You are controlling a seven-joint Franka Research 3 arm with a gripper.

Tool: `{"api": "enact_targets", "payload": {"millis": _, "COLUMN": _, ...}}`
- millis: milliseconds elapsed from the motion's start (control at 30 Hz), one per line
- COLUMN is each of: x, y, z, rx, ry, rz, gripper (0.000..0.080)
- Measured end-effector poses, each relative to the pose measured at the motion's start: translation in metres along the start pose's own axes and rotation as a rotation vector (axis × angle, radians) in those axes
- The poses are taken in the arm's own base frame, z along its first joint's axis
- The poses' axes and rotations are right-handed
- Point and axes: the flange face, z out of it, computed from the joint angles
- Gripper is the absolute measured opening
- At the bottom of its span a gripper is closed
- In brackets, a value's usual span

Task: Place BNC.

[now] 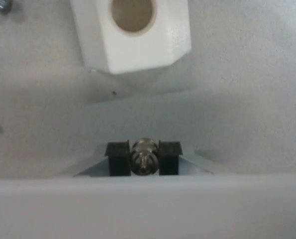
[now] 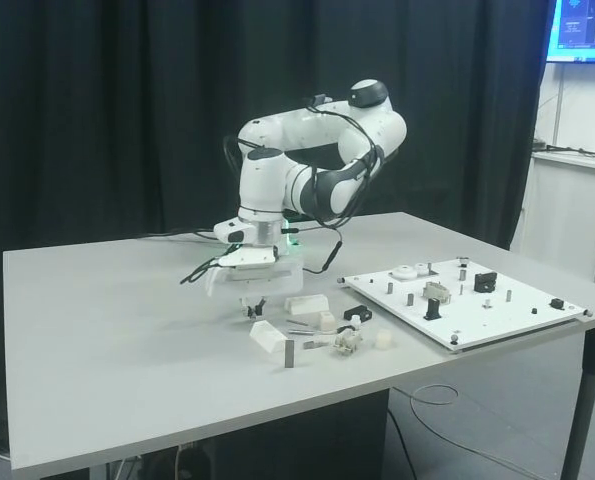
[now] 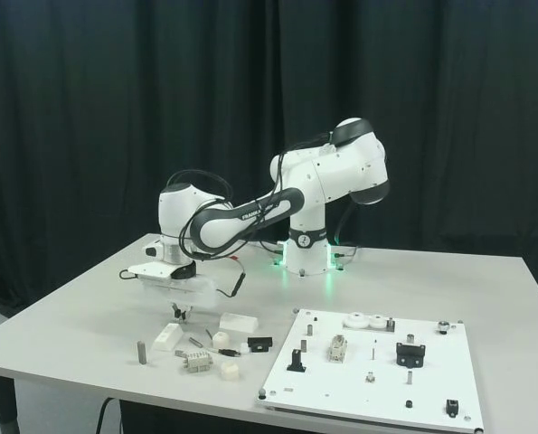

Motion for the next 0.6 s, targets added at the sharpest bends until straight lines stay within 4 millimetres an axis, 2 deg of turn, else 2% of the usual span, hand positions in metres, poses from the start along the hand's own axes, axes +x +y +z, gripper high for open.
{"api": "enact_targets", "payload": {"millis": 233, "x": 0.0003, "y": 0.0013, "z": 0.0023, "rx": 0.005, "ry": -0.002, "rz": 0.006, "gripper": 0.0119}}
{"api": "enact_targets", "payload": {"millis": 267, "x": 0.0003, "y": 0.0014, "z": 0.0023, "rx": 0.004, "ry": -0.002, "rz": 0.006, "gripper": 0.0354}}
{"api": "enact_targets", "payload": {"millis": 433, "x": 0.0006, "y": 0.0018, "z": 0.002, "rx": 0.005, "ry": -0.002, "rz": 0.008, "gripper": 0.0354}}
{"api": "enact_targets", "payload": {"millis": 467, "x": 0.0007, "y": 0.0019, "z": 0.0017, "rx": 0.005, "ry": -0.001, "rz": 0.009, "gripper": 0.0689}}
{"api": "enact_targets", "payload": {"millis": 600, "x": 0.002, "y": 0.0021, "z": -0.0024, "rx": 0.006, "ry": 0.007, "rz": 0.012, "gripper": 0.0689}}
